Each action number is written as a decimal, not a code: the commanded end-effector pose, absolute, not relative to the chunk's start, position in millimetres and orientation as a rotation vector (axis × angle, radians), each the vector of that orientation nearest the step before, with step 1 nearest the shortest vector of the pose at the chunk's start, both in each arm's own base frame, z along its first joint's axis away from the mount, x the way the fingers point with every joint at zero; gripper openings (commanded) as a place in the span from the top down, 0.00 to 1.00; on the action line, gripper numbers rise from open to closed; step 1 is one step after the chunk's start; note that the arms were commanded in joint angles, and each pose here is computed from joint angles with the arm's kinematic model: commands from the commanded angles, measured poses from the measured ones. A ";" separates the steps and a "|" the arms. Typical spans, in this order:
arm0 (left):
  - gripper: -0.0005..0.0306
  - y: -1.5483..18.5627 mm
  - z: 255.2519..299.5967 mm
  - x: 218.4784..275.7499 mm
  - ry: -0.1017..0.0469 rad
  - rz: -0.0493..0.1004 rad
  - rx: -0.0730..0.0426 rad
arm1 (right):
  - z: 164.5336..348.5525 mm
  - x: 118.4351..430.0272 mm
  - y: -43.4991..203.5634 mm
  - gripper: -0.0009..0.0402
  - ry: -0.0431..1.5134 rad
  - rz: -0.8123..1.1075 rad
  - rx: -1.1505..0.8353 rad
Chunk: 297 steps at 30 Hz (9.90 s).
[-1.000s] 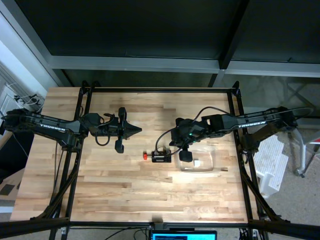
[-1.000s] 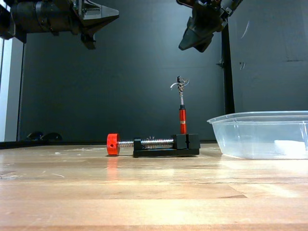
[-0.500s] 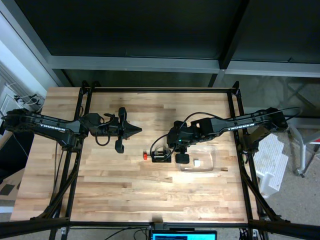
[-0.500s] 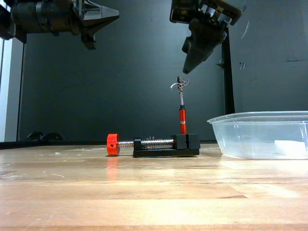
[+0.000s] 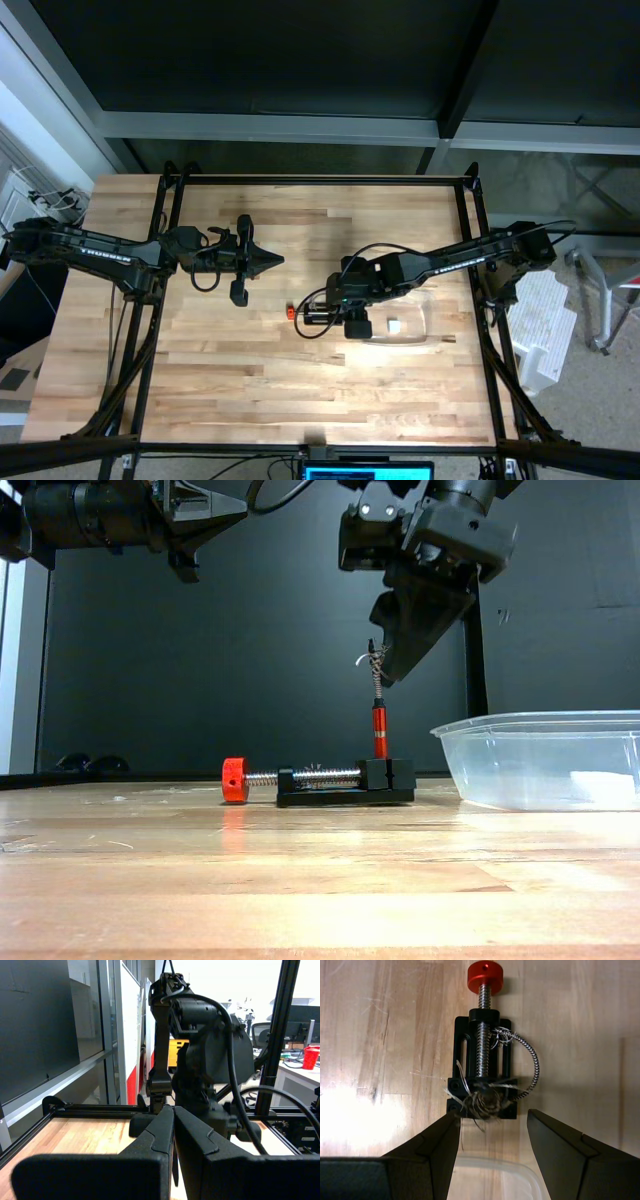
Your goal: Remove the RCA connector from the receptacle and place in the container
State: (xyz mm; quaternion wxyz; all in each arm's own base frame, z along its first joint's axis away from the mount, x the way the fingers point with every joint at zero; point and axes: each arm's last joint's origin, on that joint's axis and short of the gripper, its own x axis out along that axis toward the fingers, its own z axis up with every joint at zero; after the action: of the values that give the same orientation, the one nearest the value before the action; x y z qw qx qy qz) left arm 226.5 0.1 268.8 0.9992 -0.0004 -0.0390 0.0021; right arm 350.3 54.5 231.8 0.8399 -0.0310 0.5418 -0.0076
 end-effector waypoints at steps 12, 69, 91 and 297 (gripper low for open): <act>0.98 0.1 269.0 226.5 -0.078 0.004 -0.001 | 209.4 363.5 57.7 0.53 1.155 -0.009 -0.076; 0.98 0.2 269.0 226.5 -0.078 0.004 -0.001 | 225.8 359.3 57.6 0.98 1.093 -0.003 -0.068; 0.98 0.1 269.0 226.5 -0.078 0.004 -0.001 | 270.5 337.8 54.8 0.98 0.978 0.004 -0.047; 0.98 0.1 269.0 226.5 -0.078 0.004 0.000 | 288.7 244.9 -5.0 0.98 -0.015 -0.026 0.018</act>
State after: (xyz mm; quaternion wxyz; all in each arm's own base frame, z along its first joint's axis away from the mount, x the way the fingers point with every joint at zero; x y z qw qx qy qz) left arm 226.5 0.1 268.8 0.9992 -0.0004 -0.0388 0.0021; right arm 244.8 -5.1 288.5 0.9998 0.0088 -0.0071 -0.0133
